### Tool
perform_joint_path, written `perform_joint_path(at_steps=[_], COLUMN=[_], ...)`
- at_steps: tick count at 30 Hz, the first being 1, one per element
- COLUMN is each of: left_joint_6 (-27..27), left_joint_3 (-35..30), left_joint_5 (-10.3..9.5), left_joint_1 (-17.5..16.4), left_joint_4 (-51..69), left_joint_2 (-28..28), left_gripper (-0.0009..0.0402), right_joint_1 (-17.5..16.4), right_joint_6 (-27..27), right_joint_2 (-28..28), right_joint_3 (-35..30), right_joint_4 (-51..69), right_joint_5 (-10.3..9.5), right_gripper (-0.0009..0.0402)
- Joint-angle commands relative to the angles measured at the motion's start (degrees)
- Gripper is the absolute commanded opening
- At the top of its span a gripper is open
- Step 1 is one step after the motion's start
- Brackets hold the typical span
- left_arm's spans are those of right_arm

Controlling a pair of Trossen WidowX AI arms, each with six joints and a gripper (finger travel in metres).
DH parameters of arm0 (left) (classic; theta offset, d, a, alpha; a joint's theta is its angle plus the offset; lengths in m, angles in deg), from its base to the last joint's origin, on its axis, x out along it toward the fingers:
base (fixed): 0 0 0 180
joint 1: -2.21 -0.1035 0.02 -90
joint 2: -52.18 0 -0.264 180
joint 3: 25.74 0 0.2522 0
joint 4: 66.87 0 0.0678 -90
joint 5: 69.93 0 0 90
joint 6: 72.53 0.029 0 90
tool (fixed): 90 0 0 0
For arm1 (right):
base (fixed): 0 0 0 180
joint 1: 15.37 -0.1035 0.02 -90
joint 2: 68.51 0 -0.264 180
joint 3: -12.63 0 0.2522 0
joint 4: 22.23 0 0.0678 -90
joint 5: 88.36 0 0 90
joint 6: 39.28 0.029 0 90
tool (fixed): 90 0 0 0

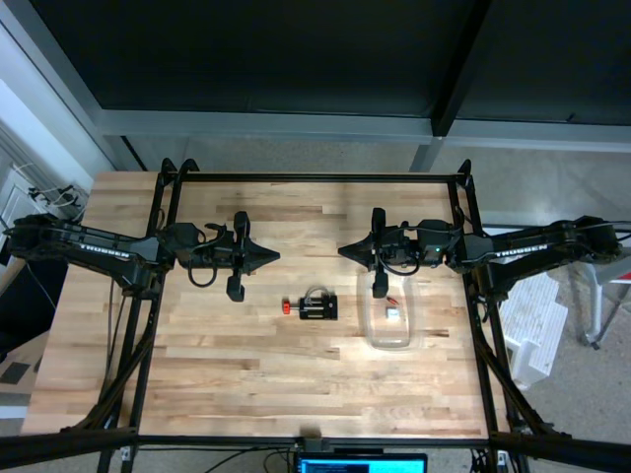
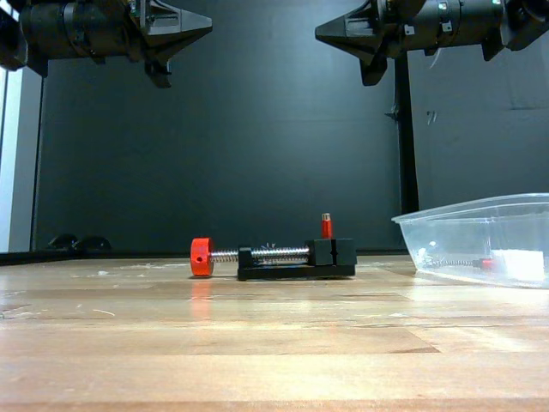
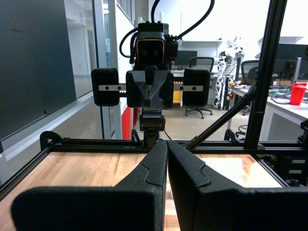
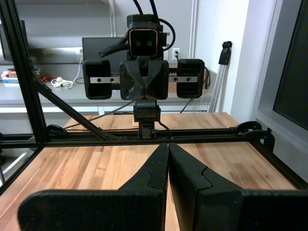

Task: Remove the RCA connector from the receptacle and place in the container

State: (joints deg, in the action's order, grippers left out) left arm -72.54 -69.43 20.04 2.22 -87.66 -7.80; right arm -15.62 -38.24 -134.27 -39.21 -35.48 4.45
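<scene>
The container (image 2: 463,233) cut by the low view's right edge — its small contents (image 2: 517,264) blurred behind the wall

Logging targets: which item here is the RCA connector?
On the wooden table, with the shut left tool and right tool hanging high above, sits the black receptacle. The RCA connector stands upright on its end nearer the container: a tiny red peg, unlike the round red knob opposite.

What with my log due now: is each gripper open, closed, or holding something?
Left gripper: closed, holding nothing, high above the table, left half.
Right gripper: closed, holding nothing, high above the right half, facing the left one.
</scene>
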Motion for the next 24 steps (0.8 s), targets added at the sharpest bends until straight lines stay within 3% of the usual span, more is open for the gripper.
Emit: perform_joint_path(at_steps=[1, 24], left_joint_6=[0.0, 0.0], left_joint_3=[0.0, 0.0], left_joint_5=[0.00, 0.00], left_joint_1=[0.0, 0.0], left_joint_4=[0.0, 0.0], left_joint_2=[0.0, 0.0], left_gripper=[0.0000, 0.0000], right_joint_1=[0.0, 0.0], right_joint_6=[0.0, -0.4], right_joint_2=[0.0, 0.0], right_joint_3=[-1.0, -1.5], right_joint_4=[0.2, 0.3], right_joint_5=[-1.49, -0.79], right_gripper=[0.0000, 0.0000])
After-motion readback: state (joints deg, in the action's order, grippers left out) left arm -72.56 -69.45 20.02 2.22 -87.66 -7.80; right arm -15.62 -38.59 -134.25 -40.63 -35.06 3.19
